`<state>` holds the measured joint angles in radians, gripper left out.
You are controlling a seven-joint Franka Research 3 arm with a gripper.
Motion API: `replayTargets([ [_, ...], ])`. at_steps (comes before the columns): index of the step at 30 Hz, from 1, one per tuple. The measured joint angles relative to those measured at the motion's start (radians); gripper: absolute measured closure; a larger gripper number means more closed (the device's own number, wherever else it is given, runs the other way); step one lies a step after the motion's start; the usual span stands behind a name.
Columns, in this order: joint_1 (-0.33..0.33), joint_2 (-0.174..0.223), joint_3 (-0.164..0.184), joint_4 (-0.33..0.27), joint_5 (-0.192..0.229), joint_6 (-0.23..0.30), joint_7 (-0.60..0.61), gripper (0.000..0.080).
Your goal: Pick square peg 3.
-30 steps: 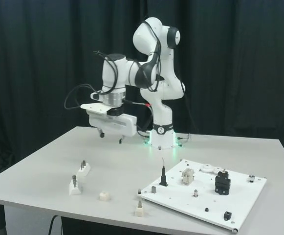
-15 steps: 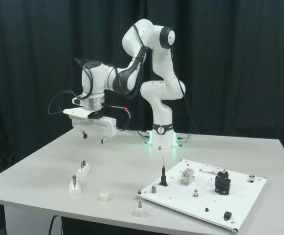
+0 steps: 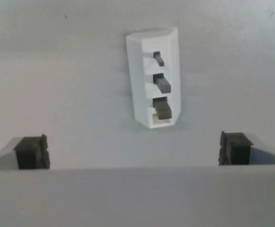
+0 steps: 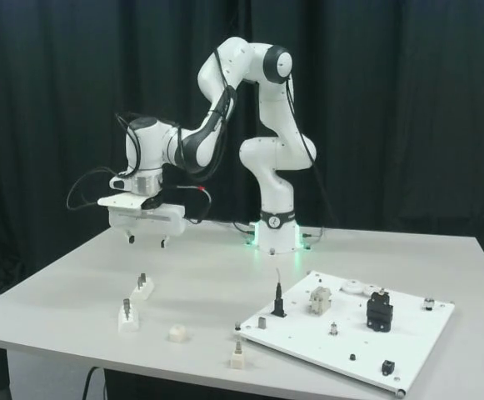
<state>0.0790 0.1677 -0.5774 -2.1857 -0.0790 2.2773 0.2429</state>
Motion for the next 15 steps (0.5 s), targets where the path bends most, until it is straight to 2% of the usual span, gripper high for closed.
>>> replayTargets([
  [10, -0.032, 0.027, -0.009, -0.074, 0.057, 0.122, -0.183, 0.0003],
  [15, -0.049, 0.058, -0.010, -0.102, 0.106, 0.192, -0.253, 0.0003],
])
